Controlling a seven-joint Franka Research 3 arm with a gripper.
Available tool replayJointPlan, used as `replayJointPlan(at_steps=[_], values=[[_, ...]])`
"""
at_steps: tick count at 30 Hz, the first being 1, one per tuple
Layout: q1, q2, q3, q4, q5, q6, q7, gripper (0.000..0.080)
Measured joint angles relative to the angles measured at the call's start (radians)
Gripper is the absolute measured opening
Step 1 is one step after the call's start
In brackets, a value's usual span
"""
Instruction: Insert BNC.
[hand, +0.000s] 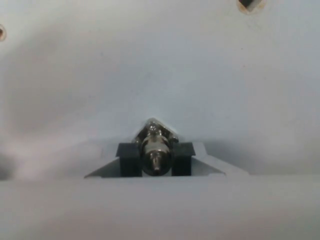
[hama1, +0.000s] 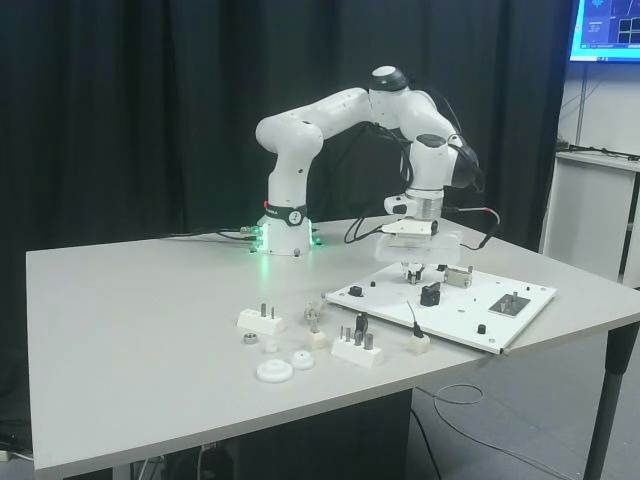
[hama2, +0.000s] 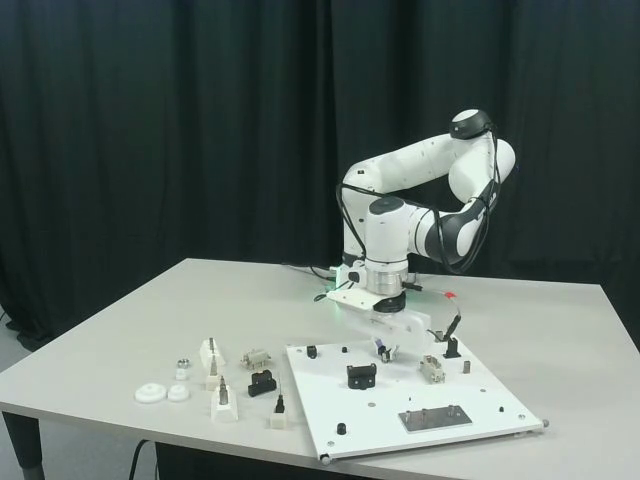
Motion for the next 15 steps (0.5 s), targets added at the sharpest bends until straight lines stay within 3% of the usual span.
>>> replayJointPlan(at_steps=[15], values=[[0.002,0.0,0.001,-0.012,0.025,0.003,0.031,0.0125]])
